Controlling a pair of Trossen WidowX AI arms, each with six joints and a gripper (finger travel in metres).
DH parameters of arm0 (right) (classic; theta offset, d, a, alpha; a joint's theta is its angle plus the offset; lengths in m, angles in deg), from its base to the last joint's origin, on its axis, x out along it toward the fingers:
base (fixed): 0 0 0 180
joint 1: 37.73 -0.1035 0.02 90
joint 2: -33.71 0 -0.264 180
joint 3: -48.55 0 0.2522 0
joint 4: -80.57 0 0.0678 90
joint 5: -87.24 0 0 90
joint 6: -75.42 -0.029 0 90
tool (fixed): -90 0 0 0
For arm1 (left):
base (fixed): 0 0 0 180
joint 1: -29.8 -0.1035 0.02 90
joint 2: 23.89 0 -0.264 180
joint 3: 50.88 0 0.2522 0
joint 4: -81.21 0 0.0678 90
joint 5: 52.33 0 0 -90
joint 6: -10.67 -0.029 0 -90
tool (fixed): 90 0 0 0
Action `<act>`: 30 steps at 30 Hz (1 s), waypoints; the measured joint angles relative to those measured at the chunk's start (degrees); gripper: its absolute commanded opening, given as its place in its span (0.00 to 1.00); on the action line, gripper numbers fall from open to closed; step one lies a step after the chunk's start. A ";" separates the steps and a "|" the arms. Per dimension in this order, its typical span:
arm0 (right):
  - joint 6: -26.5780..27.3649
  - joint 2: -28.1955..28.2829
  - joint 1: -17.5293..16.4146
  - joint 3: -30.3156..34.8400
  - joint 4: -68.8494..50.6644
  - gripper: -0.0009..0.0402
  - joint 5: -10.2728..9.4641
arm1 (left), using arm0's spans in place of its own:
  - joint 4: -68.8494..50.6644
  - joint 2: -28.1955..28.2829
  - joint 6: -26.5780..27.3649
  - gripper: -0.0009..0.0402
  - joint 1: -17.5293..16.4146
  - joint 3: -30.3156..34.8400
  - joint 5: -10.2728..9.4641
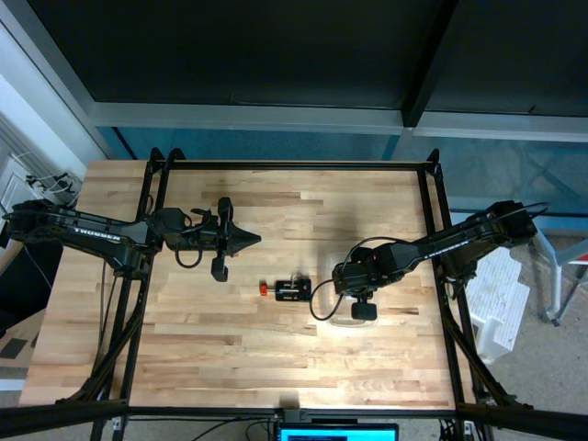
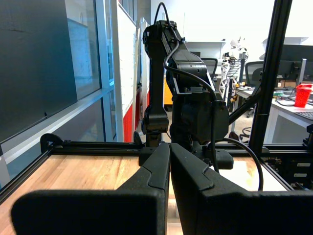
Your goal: Pick the rca connector and install on the hub
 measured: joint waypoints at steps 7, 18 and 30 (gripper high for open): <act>0.00 0.09 0.00 0.31 -0.28 0.24 0.00 | 0.00 0.00 0.00 0.02 0.00 0.00 0.00; 0.00 0.07 -0.22 -0.11 -0.35 0.35 0.04 | 0.00 0.00 0.00 0.02 0.00 -0.02 0.00; 0.02 0.09 -0.83 -0.83 2.67 0.34 1.55 | 0.00 0.00 0.00 0.02 0.00 -0.02 0.00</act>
